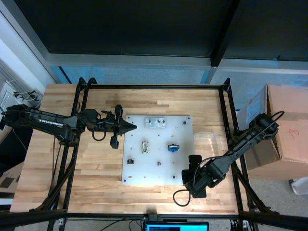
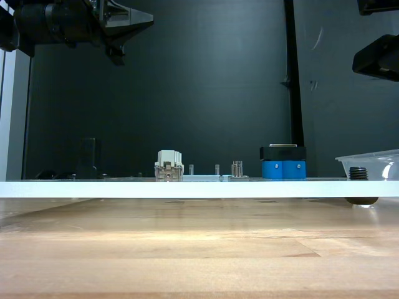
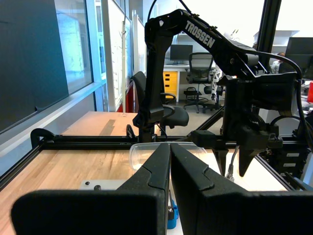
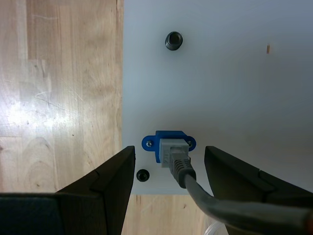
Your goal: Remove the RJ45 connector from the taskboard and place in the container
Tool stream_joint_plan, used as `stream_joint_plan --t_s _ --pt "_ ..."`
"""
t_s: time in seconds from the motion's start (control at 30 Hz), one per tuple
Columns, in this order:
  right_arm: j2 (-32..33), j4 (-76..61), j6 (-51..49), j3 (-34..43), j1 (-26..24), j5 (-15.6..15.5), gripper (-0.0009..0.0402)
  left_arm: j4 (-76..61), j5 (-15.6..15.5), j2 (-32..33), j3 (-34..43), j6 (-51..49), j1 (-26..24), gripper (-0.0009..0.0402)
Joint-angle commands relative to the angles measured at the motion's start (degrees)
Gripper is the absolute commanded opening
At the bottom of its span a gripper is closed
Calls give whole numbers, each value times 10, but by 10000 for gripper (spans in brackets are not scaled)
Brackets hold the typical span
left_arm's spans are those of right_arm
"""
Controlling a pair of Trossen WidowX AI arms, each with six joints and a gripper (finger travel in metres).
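Note:
The grey RJ45 connector (image 4: 173, 151) sits in its blue mount (image 4: 168, 141) on the white taskboard (image 1: 144, 168), its grey cable (image 4: 205, 200) trailing off. My right gripper (image 4: 168, 151) hovers high above it, open, with one finger on each side of the mount and touching nothing. From above, the right gripper (image 1: 194, 161) is at the board's near right part, just beside the blue mount (image 1: 173, 147). My left gripper (image 1: 127, 126) hangs over the board's left edge, shut and empty, well above the table (image 2: 134, 22). The clear container (image 1: 208, 139) lies right of the board.
The board also carries a beige connector block (image 1: 144, 146), a metal fitting (image 1: 156, 123) at the back, and small black screws (image 4: 174, 40). A black frame (image 1: 154, 87) surrounds the table. A cardboard box (image 1: 284, 130) stands beyond the right edge.

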Motion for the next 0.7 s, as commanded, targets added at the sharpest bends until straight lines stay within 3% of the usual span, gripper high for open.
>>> stream_joint_plan --t_s 0.03,0.7 --pt "-2 0 0 -2 0 1 196 0 0 0 0 0 0 0" --pt "-6 5 1 -9 0 0 58 0 0 0 0 0 0 0"
